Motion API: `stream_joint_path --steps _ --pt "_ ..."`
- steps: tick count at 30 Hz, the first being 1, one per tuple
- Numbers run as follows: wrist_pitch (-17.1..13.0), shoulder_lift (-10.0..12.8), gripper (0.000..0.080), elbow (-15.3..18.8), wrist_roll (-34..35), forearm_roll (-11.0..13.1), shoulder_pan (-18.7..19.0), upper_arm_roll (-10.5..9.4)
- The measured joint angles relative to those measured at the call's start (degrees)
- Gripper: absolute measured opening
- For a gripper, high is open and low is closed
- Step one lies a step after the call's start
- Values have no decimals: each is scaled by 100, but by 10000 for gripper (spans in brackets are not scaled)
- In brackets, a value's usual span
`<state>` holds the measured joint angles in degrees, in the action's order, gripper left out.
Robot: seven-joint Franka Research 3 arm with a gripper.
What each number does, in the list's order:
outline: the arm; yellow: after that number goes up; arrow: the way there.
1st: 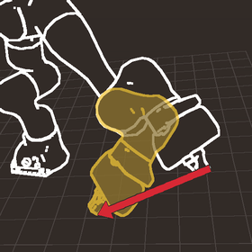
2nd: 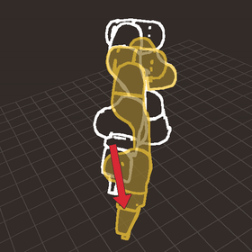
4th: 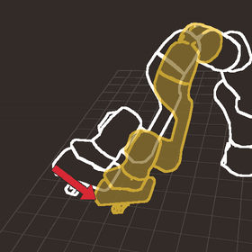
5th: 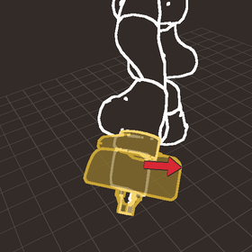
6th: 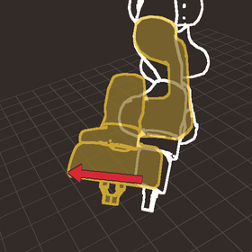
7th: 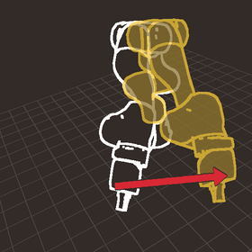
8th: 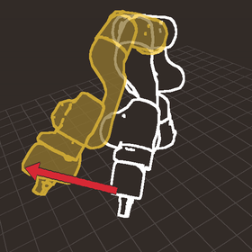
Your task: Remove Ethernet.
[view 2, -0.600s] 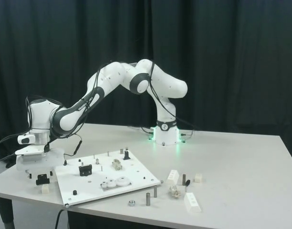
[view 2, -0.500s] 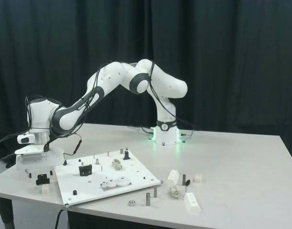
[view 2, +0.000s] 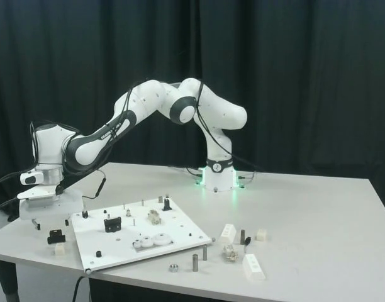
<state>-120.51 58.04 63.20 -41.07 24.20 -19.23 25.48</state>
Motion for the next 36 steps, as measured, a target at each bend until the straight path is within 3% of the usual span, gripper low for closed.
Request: stream_joint_path --steps 20,27,36 --pt "254 0 800 -57 -248 -4 2 77" --pt "657 -24 800 -58 -449 -4 48 225" --pt "1477 -143 800 -53 -561 -4 136 461"
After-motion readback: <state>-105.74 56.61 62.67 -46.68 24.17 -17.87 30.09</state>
